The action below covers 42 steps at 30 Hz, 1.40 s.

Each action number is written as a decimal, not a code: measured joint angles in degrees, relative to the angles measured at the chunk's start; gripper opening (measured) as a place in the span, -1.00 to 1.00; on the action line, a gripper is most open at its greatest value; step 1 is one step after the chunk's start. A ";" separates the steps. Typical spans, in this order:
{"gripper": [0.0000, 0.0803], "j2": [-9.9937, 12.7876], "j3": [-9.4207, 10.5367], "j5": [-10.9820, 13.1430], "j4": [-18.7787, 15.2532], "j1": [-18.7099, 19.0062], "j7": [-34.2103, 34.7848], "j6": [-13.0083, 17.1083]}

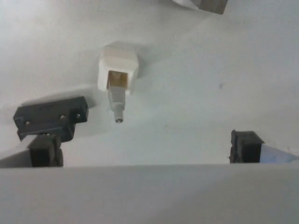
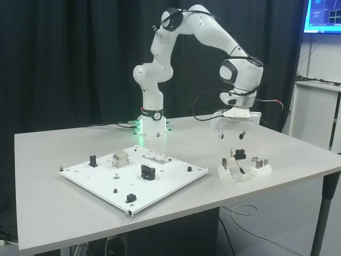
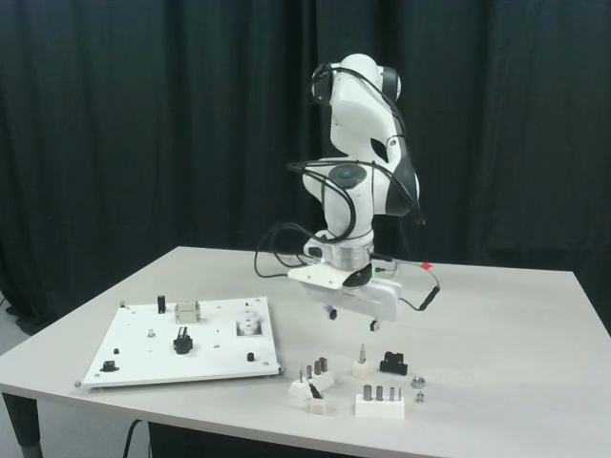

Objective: Pick Ethernet.

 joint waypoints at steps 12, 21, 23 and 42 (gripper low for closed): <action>0.99 -2.67 0.00 0.00 -7.30 1.12 2.70 10.32; 0.99 -2.74 0.00 0.00 -11.16 2.16 4.41 18.17; 0.99 -2.72 0.00 0.01 -11.80 2.36 4.84 19.43; 0.99 -1.71 0.35 0.12 -14.42 3.19 11.50 25.20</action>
